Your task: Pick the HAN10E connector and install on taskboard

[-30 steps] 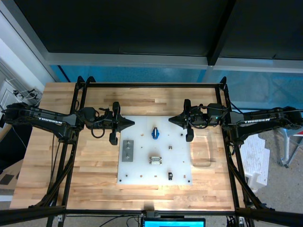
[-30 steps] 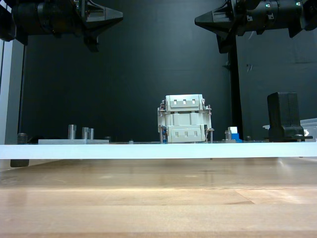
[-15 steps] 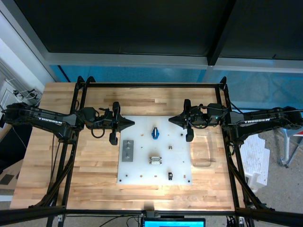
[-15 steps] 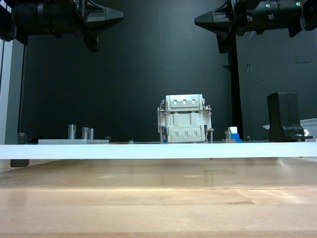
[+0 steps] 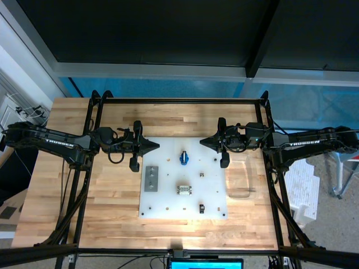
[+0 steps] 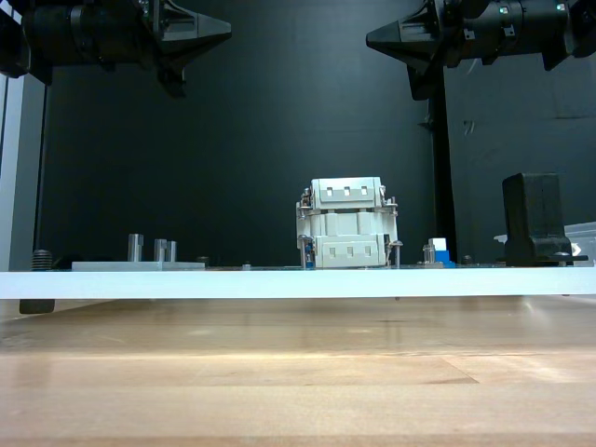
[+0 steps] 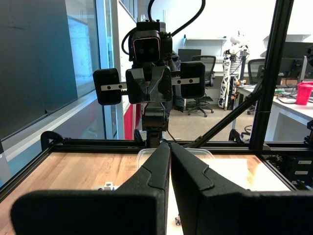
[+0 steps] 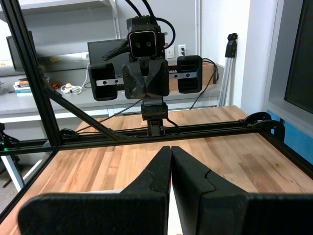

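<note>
Low view: beige HAN10E connector (image 6: 347, 223) on taskboard (image 6: 279, 282); left tool (image 6: 220, 33), right tool (image 6: 376, 39) above.

Pale wooden desk (image 5: 106, 207) inside a black frame (image 5: 179, 101), a blue surface (image 5: 303, 109) beyond its far edge. Down low, a black backdrop (image 6: 270, 121). One way, office chairs (image 7: 203, 93) beside a glass partition (image 7: 83, 54); the other way, a white wall (image 8: 215, 29) and a dark monitor (image 8: 105, 51).
</note>
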